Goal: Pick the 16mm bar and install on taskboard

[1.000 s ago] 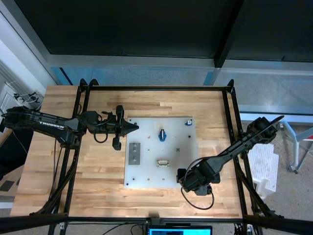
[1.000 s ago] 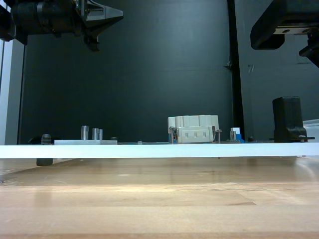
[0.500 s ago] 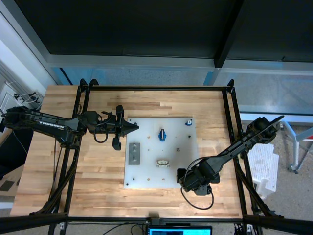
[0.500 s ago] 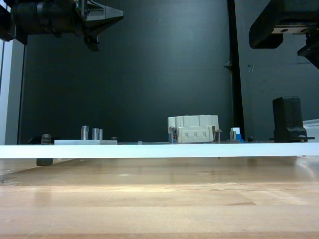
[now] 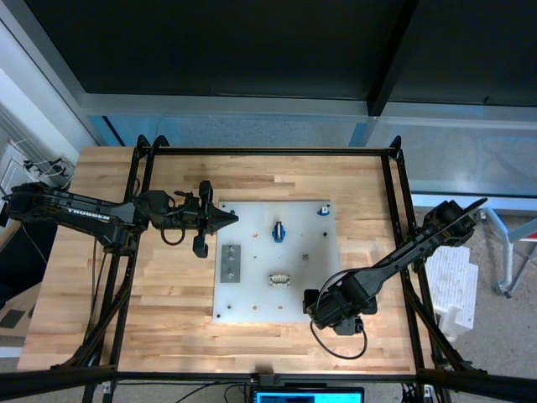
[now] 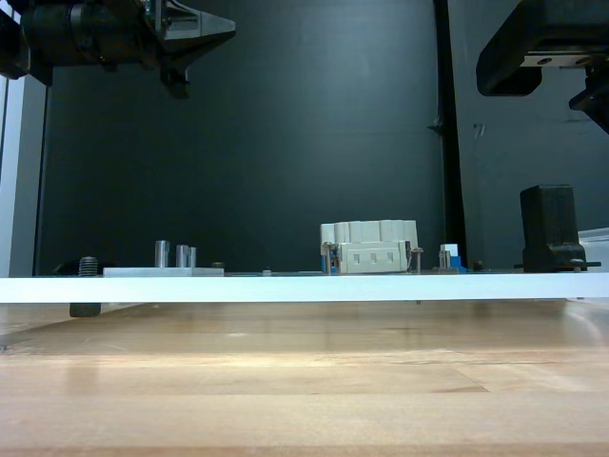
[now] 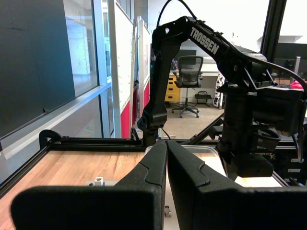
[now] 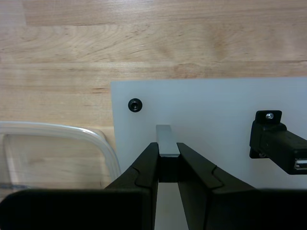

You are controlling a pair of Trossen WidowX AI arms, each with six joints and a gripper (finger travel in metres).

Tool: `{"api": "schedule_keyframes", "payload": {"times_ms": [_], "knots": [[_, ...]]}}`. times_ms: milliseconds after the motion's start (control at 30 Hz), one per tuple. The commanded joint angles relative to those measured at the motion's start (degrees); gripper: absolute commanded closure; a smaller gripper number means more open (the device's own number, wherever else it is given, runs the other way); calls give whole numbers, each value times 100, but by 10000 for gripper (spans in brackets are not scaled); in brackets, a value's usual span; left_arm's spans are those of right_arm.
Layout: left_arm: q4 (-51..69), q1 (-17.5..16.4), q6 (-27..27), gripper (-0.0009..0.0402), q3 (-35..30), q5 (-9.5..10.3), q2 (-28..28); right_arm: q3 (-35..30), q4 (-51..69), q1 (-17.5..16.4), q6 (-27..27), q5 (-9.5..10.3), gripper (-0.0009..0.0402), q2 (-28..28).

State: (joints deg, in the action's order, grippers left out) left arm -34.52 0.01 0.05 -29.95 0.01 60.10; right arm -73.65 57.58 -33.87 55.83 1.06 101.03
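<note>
My right gripper [image 8: 167, 152] is shut on the 16mm bar [image 8: 166, 138], a short dull grey peg sticking out past the fingertips. It hangs over the near right corner of the white taskboard [image 8: 216, 105], close to a small black screw hole [image 8: 135, 105]. From above, the right gripper [image 5: 315, 304] sits at that corner of the taskboard [image 5: 252, 294], with the bar hidden under the wrist. My left gripper [image 5: 228, 217] is shut and empty, held high over the board's far left edge; its fingers [image 7: 184, 167] press together.
The board carries a grey two-holed block [image 5: 229, 263], a blue knob [image 5: 278, 232], a silver connector [image 5: 279, 280] and a black part [image 8: 276, 139]. A clear plastic tray [image 8: 57, 153] lies on the wood beside the board's corner. A black frame [image 5: 394, 218] rings the table.
</note>
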Motion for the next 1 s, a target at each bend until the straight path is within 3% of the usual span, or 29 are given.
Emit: {"api": "schedule_keyframes", "payload": {"times_ms": [33,1000], "knots": [[0,-2,0,393,0,0,0,4,-20,-2,7,-4,393,2],[0,-2,0,393,0,0,0,22,26,13,15,-107,393,17]]}}
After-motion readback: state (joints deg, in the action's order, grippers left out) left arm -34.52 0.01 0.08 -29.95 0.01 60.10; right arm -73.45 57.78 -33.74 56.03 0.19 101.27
